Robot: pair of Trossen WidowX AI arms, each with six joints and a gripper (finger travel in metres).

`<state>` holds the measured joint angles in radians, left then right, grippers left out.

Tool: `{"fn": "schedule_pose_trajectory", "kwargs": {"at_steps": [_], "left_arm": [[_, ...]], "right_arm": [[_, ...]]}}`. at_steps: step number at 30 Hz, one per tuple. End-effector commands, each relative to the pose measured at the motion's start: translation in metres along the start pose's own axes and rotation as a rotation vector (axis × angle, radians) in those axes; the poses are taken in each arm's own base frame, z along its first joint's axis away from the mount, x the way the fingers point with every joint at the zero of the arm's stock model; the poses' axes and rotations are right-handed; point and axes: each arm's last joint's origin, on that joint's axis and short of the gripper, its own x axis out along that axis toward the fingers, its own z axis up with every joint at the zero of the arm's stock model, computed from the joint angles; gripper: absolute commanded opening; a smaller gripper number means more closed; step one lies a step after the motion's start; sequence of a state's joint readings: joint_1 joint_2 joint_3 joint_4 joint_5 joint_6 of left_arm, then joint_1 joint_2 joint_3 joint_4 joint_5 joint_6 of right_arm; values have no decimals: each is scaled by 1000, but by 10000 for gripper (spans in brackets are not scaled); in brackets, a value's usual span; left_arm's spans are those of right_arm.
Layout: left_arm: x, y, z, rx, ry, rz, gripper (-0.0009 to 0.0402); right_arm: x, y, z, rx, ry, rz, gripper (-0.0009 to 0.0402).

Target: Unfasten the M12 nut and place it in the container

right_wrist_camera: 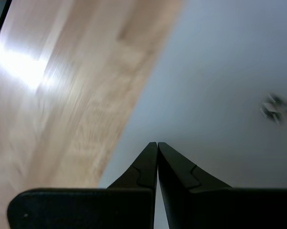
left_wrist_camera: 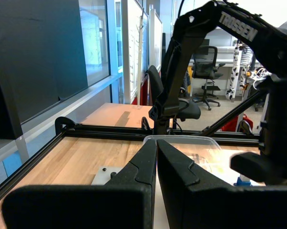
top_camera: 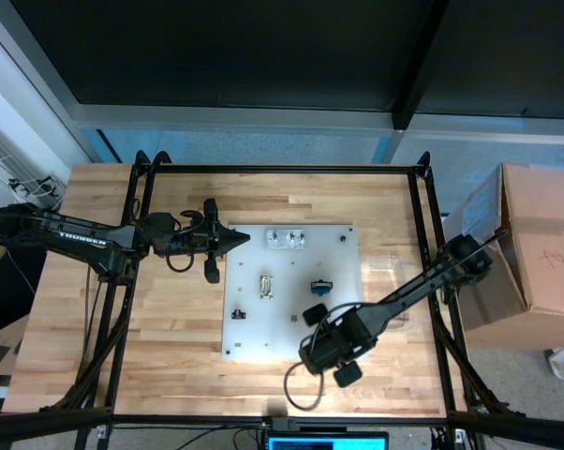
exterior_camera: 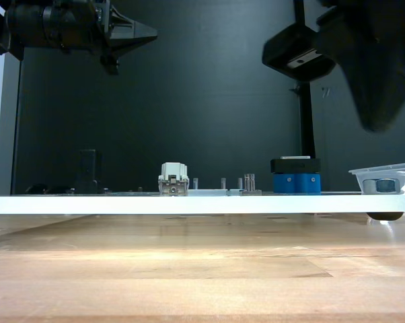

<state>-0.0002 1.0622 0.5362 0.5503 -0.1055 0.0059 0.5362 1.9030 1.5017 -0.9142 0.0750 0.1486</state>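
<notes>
In the low view a small silver nut (exterior_camera: 379, 185) shows at the board's right end, in line with the clear tray (exterior_camera: 392, 171). I cannot tell whether it sits on its stud or in the tray, because in the high view my right arm covers that spot. The right gripper (top_camera: 307, 359) hangs raised over the white board's (top_camera: 263, 328) near edge. Its fingers (right_wrist_camera: 150, 160) are shut with nothing between them. My left gripper (top_camera: 243, 239) hovers high over the board's far left edge, shut and empty (left_wrist_camera: 156, 148).
A blue block with a black top (exterior_camera: 295, 176), a white connector (exterior_camera: 173, 180) and small silver posts (exterior_camera: 248, 183) stand on the board. The clear tray (top_camera: 394, 270) lies right of the board. A cardboard box (top_camera: 535, 253) sits beyond the table's right edge.
</notes>
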Motion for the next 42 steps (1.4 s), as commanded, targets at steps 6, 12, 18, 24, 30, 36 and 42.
{"fn": "schedule_pose_trajectory", "kwargs": {"at_steps": [6,12,18,24,30,36,42], "left_arm": [[0,0,0,0,0,0,0],[0,0,0,0,0,0,0],[0,0,0,0,0,0,0],[0,0,0,0,0,0,0],[0,0,0,0,0,0,0],[0,0,0,0,0,0,0],[0,0,0,0,0,0,0]], "right_arm": [[-30,-9,-10,539,45,96,3],[-38,-9,-11,717,95,80,28],[-39,-10,-10,719,86,54,54],[-34,-9,-8,717,102,46,78],[-8,-7,1,704,138,-3,135],[15,-6,5,701,145,-38,200],[23,-9,5,698,146,-70,233]]}}
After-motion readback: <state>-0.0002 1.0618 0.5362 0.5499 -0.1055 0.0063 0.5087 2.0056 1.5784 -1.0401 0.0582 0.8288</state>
